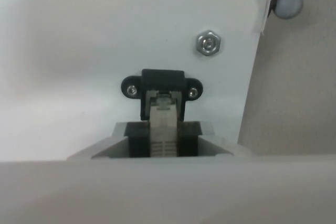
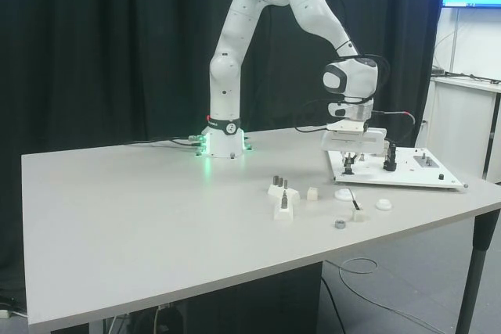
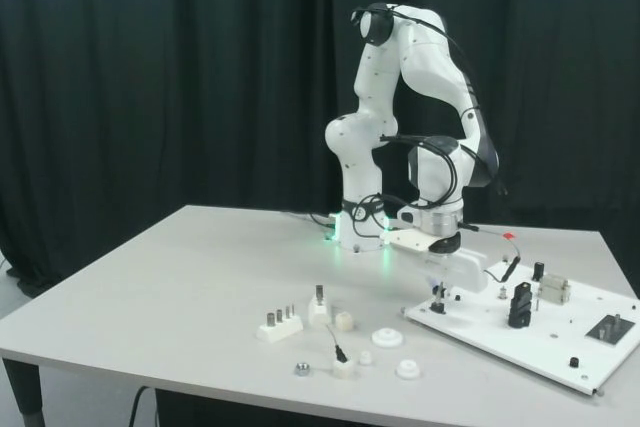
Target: Insert Ethernet.
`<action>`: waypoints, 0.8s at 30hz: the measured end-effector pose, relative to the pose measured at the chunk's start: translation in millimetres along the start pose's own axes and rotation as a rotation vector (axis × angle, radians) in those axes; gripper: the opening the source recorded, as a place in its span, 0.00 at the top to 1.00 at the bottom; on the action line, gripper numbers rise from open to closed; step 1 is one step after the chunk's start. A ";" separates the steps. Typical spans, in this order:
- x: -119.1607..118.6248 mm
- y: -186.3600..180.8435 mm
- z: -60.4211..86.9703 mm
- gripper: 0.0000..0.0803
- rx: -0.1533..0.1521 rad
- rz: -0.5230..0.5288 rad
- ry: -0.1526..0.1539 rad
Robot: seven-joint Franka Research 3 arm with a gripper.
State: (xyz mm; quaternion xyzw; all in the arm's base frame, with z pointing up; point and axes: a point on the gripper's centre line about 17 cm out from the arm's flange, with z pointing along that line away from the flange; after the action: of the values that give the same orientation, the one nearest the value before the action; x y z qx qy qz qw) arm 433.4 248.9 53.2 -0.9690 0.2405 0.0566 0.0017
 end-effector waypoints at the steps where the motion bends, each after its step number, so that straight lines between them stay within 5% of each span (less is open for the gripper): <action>1: 0.1 0.0 0.0 0.87 0.000 0.000 0.000; 24: 1.7 -0.5 -0.1 0.87 0.003 0.006 0.006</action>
State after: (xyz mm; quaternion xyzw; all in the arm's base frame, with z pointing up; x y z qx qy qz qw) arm 435.1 248.5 53.1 -0.9685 0.2433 0.0532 0.0024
